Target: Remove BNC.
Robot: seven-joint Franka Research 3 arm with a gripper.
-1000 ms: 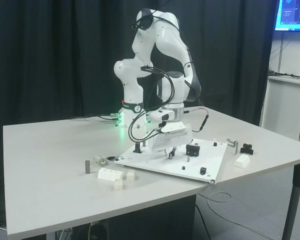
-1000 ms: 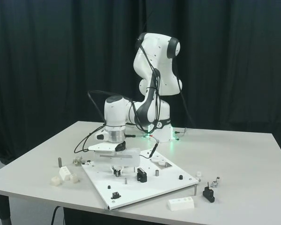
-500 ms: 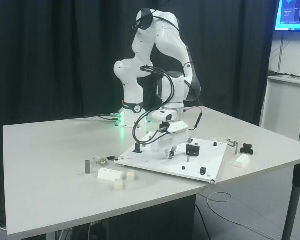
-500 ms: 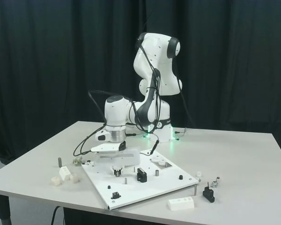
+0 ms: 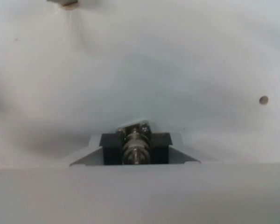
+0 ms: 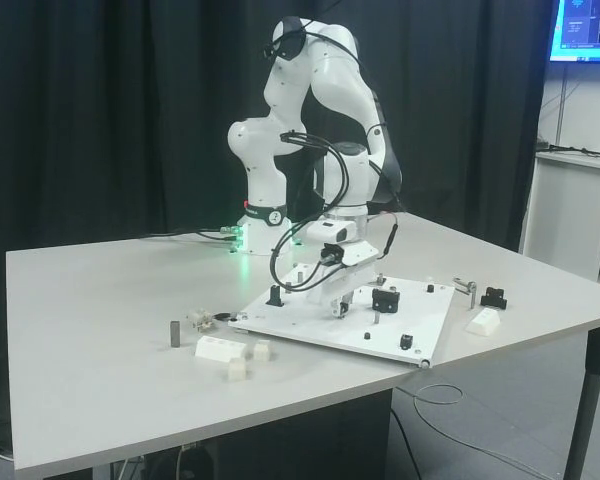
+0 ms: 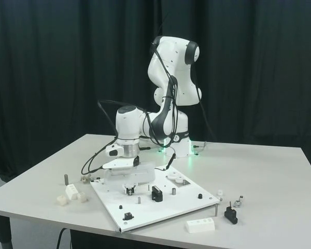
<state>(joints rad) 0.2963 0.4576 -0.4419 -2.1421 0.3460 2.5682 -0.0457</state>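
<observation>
Over the last second the gripper (image 6: pixel 340 297) has been turning about its own upright axis and creeping upward above the board (image 6: pixel 420 312): in both room views the white hand is now showing a narrower face than it was and is sitting a little higher. That is looking like the twist that unlocks a bayonet collar, followed by the start of the pull, so the removal is probably under way. Whether the BNC (image 5: pixel 136 143) is already clear of its socket cannot be told from here.

The fingers are closing tight on the BNC: in the wrist view the black pads (image 5: pixel 110 148) are pressing against both sides of it with no gap showing. The plug is standing between them as a small grey metal barrel, ringed and knurled-looking, catching light on its ridges. It is hanging directly over the board, towards the edge facing the loose white blocks on the table (image 6: pixel 100 300).

The board is lying flat, white and smooth, a rigid plate on short legs, with one small round hole (image 5: pixel 263 99) showing off to the side. The metal collar is likely giving the hard pads a firm bite, though a round, polished body may be tending to slip while turning
</observation>
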